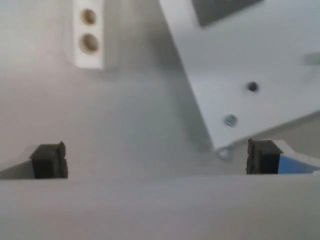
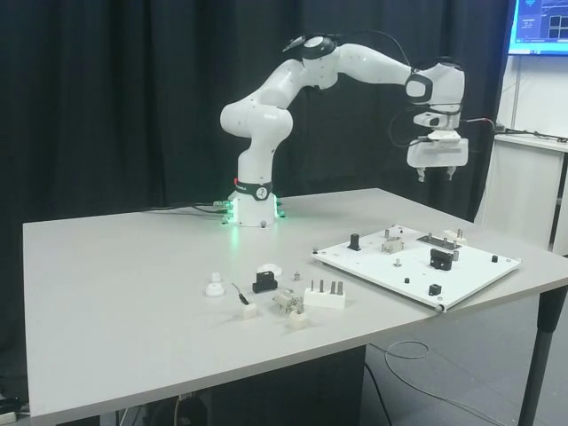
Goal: Pick round peg 2.
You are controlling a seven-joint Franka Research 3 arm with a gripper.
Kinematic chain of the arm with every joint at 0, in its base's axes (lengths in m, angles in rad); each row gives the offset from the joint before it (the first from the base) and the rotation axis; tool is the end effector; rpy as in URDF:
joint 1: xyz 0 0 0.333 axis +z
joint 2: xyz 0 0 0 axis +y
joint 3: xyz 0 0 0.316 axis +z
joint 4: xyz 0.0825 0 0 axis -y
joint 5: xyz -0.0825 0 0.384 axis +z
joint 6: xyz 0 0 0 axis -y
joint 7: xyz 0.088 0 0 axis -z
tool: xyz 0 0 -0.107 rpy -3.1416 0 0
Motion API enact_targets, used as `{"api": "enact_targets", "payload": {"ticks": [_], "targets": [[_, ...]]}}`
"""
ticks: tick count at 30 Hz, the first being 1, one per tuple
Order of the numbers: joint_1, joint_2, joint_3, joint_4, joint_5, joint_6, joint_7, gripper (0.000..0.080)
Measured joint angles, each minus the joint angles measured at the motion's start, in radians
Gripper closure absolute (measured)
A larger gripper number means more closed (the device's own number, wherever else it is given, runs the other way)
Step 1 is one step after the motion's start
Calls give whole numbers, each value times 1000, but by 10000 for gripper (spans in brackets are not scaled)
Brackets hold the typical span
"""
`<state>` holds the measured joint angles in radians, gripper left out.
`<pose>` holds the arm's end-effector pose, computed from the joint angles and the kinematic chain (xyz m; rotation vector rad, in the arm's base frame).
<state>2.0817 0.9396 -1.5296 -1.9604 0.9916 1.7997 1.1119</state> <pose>0.3888 0.4310 0.3534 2.8157 -1.3609 -0.0402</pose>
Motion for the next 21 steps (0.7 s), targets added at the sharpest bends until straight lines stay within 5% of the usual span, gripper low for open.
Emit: {"api": "enact_targets", "payload": {"ticks": [10, 21], "targets": [[-41, 1, 93, 32, 0, 122, 98, 3], [-115, 1, 165, 64, 19, 170, 125, 3]]}}
